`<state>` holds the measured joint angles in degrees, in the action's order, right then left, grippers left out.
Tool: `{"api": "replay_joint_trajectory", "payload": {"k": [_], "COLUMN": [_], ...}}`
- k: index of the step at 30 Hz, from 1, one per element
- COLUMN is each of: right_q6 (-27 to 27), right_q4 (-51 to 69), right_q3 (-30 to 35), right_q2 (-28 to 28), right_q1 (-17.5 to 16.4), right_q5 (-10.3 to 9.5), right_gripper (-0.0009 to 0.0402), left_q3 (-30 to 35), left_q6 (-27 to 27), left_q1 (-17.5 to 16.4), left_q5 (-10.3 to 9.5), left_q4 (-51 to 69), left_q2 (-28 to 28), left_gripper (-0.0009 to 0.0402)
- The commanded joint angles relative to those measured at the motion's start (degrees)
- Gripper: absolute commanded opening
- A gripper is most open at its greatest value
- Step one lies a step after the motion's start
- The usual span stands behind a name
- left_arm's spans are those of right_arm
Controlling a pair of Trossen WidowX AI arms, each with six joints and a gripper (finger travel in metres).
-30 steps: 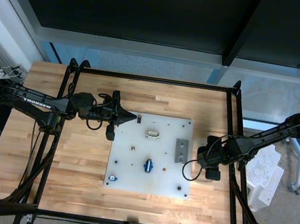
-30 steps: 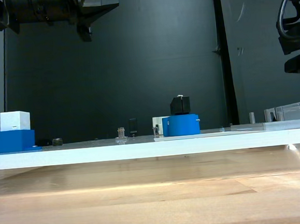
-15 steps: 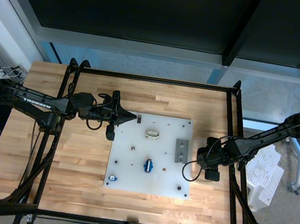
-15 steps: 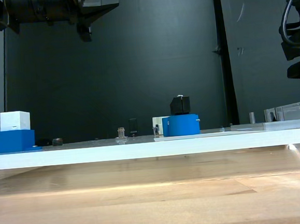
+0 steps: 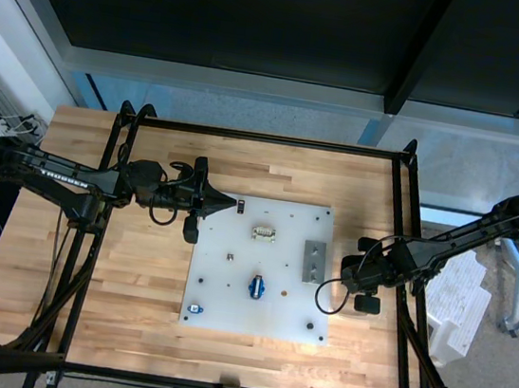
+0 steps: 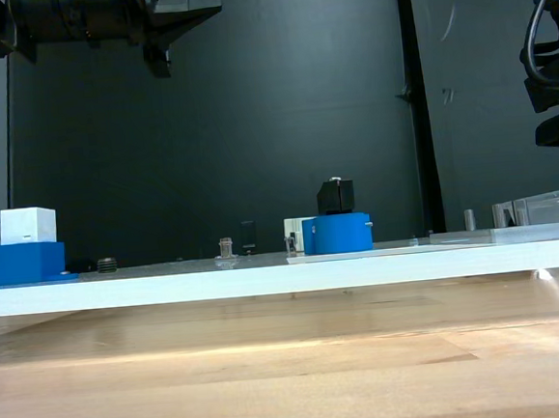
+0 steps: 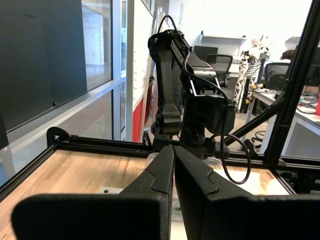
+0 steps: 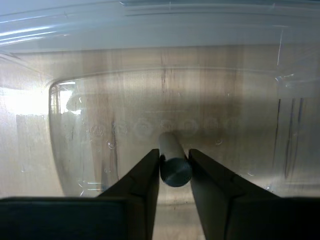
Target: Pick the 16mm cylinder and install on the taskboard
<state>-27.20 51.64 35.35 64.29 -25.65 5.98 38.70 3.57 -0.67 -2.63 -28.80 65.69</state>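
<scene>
The wooden counter [image 5: 129, 311] carries the taskboard [image 5: 228, 290], which has not yet received its part. At its three o'clock, the right tool [image 8: 173, 159] clamps the 16mm cylinder [image 8: 175, 172] inside the clear tray [image 8: 80, 125]. The grasp looks made; lifting, carrying and installing remain. The left tool [image 7: 173, 150], pinched closed, hangs at eleven o'clock.

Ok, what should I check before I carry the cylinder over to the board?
1. 16mm cylinder gripped between the right tool fingers, over the clear tray: ok.
2. Cylinder lifted clear of the tray floor: cannot tell.
3. Left tool shut, parked high over the taskboard at its far left edge, off the route: ok.
4. Matching hole on the taskboard picked out: cannot tell.
</scene>
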Motion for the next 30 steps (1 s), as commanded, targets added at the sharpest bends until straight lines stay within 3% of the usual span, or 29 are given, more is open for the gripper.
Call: {"api": "replay_joint_trajectory", "payload": {"k": [1,6,15,30], "right_q6": [0.0,0.2,0.3,0.7], "right_q4": [-0.1,0.3,3.9,16.3], "right_q3": [0.0,0.9,5.8,21.5], "right_q2": [0.0,0.0,0.0,4.2], "right_q1": [0.0,0.0,0.0,0.3], "right_q5": [0.02,-0.02,0.00,0.48], "right_gripper": [0.0037,-0.0003,0.0012,0.0012], "left_q3": [0.0,0.0,0.0,0.0], "left_q6": [0.0,0.0,0.0,0.0], "left_q1": [0.0,0.0,0.0,0.0], "left_q5": [0.00,0.00,0.00,0.00], "left_q4": [0.0,0.0,0.0,0.0], "left_q2": [0.0,0.0,0.0,0.0], "left_gripper": [0.0000,0.0000,0.0000,0.0000]}}
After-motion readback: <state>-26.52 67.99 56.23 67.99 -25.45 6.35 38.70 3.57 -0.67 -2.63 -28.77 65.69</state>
